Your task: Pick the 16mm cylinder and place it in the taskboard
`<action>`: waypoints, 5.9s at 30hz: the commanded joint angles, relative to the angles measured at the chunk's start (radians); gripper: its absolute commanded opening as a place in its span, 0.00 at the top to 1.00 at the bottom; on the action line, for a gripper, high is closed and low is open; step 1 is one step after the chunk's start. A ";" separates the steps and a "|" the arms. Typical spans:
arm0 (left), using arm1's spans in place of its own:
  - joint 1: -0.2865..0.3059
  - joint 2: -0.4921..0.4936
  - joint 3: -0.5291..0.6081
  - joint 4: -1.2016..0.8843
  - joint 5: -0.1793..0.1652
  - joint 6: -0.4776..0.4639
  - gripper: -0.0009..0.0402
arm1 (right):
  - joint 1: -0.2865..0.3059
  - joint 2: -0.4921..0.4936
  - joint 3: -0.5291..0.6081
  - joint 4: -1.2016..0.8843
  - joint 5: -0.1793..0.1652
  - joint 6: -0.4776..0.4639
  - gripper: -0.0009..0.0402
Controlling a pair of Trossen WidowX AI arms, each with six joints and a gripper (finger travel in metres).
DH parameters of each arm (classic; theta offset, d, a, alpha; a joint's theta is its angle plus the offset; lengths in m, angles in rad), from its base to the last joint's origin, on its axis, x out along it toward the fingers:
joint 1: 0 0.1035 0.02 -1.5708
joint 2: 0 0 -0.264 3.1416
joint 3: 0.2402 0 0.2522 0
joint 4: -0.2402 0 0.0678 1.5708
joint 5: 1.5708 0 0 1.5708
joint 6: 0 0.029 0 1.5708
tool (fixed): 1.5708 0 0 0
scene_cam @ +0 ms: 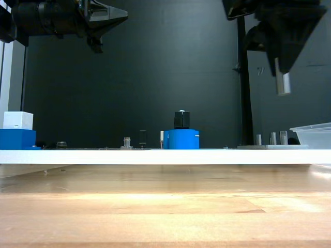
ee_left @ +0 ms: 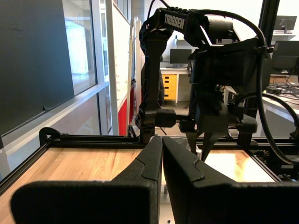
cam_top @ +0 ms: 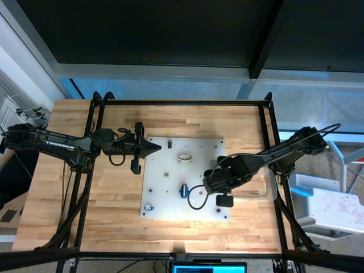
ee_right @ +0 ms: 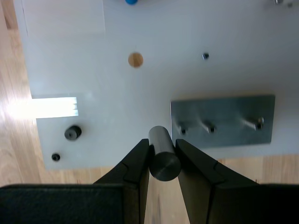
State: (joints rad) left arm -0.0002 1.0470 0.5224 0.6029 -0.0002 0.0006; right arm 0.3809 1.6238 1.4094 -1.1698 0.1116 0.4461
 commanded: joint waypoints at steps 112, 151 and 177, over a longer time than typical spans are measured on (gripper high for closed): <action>0.000 0.000 0.000 0.000 0.000 0.000 0.98 | -0.039 0.218 -0.059 0.342 -0.026 -0.032 0.92; 0.000 0.000 0.000 0.000 0.000 0.000 0.98 | -0.038 0.199 -0.059 0.327 -0.026 -0.037 0.58; 0.000 0.000 0.000 0.000 0.000 0.000 0.98 | -0.039 0.072 -0.059 0.227 -0.026 -0.044 0.59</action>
State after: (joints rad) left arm -0.0002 1.0470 0.5224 0.6025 -0.0002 0.0006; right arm 0.3420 1.6951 1.3502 -0.9432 0.0860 0.4019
